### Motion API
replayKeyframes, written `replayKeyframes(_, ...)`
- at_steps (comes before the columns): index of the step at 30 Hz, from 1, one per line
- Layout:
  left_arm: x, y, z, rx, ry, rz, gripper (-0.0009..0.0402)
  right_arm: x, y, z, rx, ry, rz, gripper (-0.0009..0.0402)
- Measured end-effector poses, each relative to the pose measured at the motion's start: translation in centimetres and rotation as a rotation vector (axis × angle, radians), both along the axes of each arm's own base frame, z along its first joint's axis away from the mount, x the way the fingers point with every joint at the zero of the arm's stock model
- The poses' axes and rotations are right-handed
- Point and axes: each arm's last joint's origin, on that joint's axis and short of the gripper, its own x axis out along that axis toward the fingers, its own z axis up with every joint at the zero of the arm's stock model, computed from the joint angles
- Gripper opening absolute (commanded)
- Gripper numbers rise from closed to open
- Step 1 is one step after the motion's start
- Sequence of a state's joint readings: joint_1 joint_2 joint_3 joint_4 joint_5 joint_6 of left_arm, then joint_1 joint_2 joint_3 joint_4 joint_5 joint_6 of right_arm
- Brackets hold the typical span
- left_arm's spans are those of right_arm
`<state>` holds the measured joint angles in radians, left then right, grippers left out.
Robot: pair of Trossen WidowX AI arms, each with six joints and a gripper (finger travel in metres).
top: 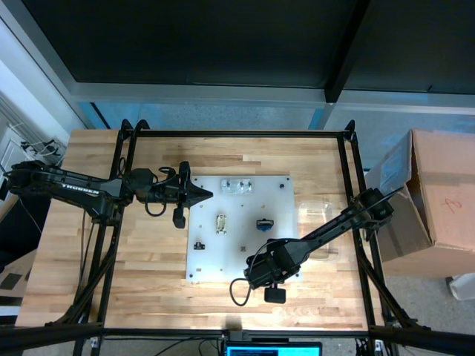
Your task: Unfasten the M12 nut and place it in the container
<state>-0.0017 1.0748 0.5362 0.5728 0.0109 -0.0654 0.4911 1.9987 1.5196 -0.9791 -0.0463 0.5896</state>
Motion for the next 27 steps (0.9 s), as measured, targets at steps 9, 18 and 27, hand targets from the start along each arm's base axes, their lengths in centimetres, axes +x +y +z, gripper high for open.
replayKeyframes(9,0.0,0.0,0.0,0.0,0.0,0.0,0.0,0.0,-0.1,-0.3,-0.005,-0.012,0.005,0.0)
replayKeyframes(18,0.0,0.0,0.0,0.0,0.0,0.0,0.0,-0.4,-1.3,0.6,-0.283,-0.105,-0.082,0.0)
replayKeyframes(27,0.0,0.0,0.0,0.0,0.0,0.0,0.0,-1.2,-1.6,2.3,-0.227,-0.09,-0.088,0.0)
